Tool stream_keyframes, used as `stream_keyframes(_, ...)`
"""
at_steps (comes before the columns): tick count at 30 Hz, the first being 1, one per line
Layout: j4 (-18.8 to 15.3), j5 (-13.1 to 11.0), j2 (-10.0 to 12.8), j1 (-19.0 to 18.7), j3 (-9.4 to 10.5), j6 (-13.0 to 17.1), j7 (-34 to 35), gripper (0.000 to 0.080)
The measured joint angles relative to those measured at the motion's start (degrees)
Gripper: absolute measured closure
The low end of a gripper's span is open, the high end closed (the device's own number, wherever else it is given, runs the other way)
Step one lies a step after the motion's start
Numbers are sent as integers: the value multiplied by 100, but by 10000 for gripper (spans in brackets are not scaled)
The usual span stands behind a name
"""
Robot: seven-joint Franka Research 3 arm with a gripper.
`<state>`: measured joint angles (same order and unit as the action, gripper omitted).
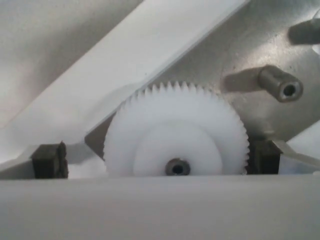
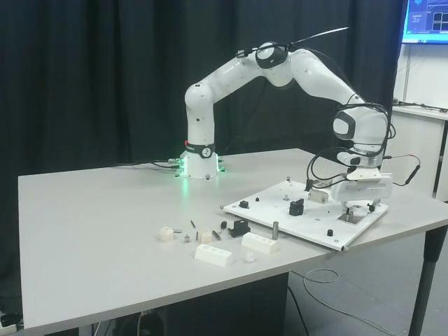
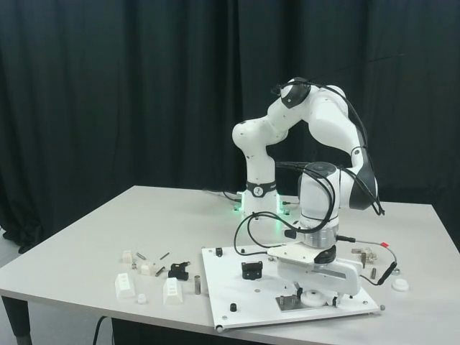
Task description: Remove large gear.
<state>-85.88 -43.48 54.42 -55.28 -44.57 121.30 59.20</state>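
The large white gear (image 1: 175,135) sits flat on a grey metal plate (image 1: 250,45), with a dark shaft in its hub. My gripper (image 1: 156,160) is down around it and open. One black fingertip (image 1: 50,161) stands a short gap off the teeth, and the other fingertip (image 1: 262,156) is at or almost on them. From the room views, the gripper (image 3: 313,290) hangs low over the gear (image 3: 314,297) at the near right corner of the white board (image 3: 230,287). The hand hides most of the gear (image 2: 358,208) in the first room view.
A grey metal peg (image 1: 280,84) stands on the plate near the gear. The board carries black fixtures (image 3: 253,270) and small pegs. Loose white blocks (image 3: 124,286), a black part (image 3: 177,270) and pins lie on the table left of the board. A white ring (image 3: 399,284) lies right of it.
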Motion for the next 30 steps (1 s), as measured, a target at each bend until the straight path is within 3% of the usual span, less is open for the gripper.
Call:
stream_keyframes(20, -71, -48, -18, 11, -56, -16, -86, 3)
stream_keyframes(21, -71, -48, -19, 12, -56, -17, -147, 209)
stream_keyframes(30, -76, -47, -19, 10, -54, -16, -281, 206)
